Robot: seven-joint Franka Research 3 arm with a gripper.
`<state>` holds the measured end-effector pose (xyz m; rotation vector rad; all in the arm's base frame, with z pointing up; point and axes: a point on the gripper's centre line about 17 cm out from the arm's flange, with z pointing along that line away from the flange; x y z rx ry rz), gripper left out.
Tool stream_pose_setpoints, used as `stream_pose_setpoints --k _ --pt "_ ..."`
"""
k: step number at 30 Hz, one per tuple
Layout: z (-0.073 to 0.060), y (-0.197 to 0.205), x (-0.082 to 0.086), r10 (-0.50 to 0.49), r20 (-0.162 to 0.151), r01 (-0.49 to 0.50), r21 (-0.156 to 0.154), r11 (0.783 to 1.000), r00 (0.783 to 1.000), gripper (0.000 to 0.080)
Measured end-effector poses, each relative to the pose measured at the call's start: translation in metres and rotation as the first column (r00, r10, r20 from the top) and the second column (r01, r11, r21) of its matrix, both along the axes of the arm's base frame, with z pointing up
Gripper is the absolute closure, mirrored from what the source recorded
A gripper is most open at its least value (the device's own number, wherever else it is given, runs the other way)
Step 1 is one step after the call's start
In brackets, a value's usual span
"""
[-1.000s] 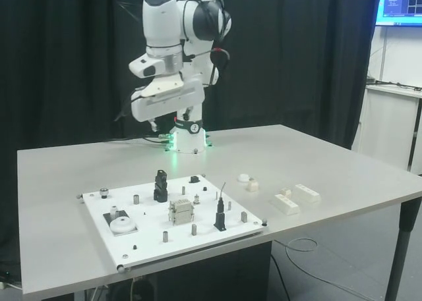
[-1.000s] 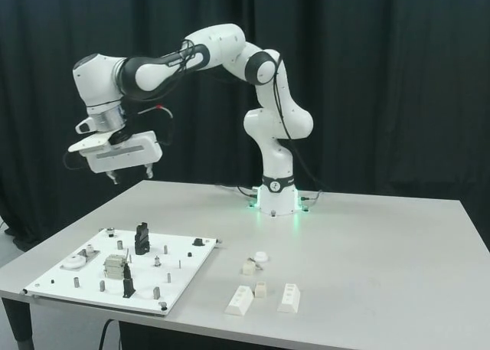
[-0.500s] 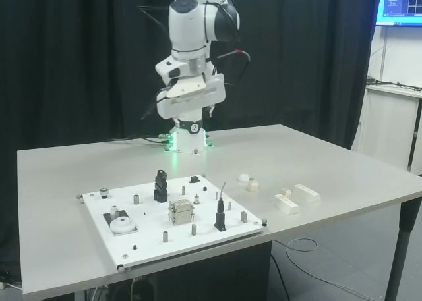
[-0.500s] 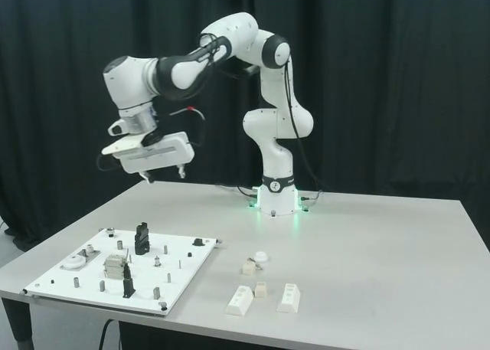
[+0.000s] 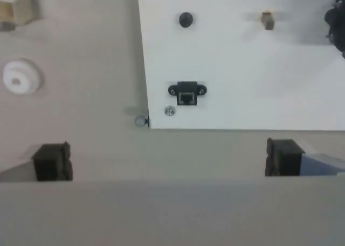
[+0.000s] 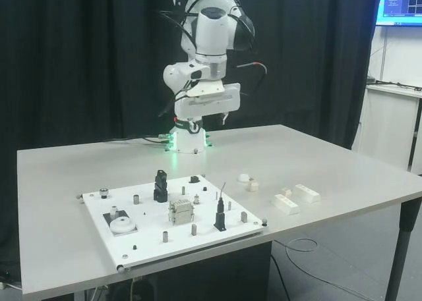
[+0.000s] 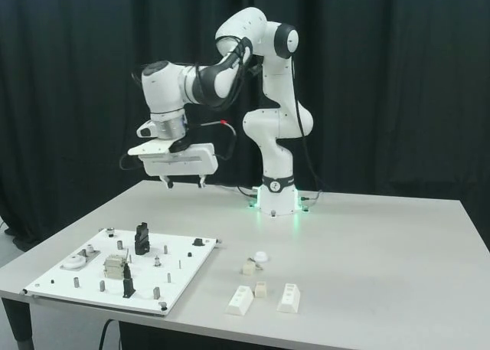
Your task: Pick medium gear.
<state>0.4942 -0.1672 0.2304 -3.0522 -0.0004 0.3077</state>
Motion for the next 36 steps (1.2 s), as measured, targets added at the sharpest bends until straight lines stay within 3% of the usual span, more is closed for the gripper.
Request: stream_pose_setpoints --k 5,15,20,36 --pt "-0.01 0.014 0.001 -0.001 0.01 0.001 -0.023 1.0 1.0 0.0003" --pt "-0.033 0.053 -0.006 -0.019 -0.006 0.019 -0.03 0.999 1.0 0.0003" --pt "-0.044 0.074 -0.007 -0.021 0.003 0.021 -0.03 0.999 1.0 0.0003" --pt "-0.069 0.125 -0.004 0.031 0.122 -0.029 -0.019 0.999 0.992 0.0003"
